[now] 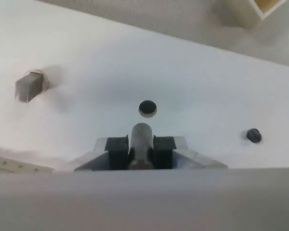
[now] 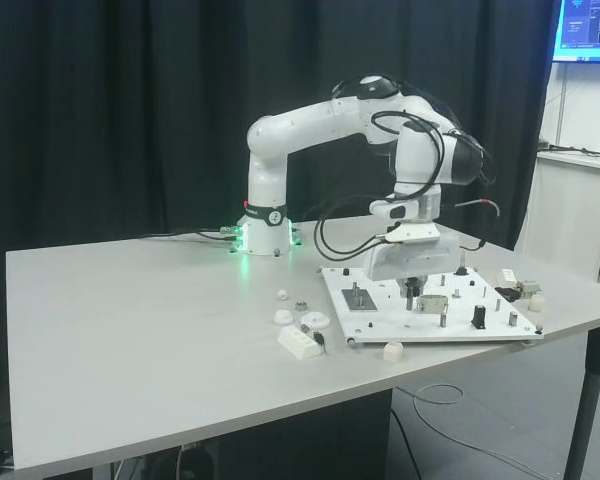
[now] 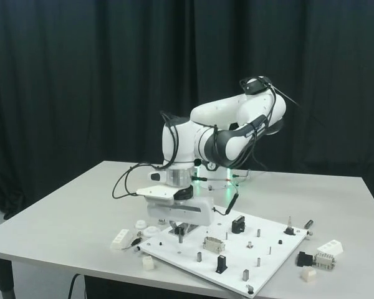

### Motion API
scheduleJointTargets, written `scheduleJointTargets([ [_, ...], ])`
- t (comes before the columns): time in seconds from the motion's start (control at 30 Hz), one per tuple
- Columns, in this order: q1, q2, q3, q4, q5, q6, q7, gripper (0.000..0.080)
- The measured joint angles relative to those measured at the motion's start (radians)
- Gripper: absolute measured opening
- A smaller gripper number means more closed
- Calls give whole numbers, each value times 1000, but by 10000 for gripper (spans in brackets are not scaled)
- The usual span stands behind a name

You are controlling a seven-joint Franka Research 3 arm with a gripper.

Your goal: Place round peg 3.

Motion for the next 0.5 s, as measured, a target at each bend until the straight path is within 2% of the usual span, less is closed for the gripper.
scheduleJointTargets([
  [0.17,3,0,-14,0,-7,-11,0,104],
  [0.5,0,0,-15,0,-17,-11,0,104],
])
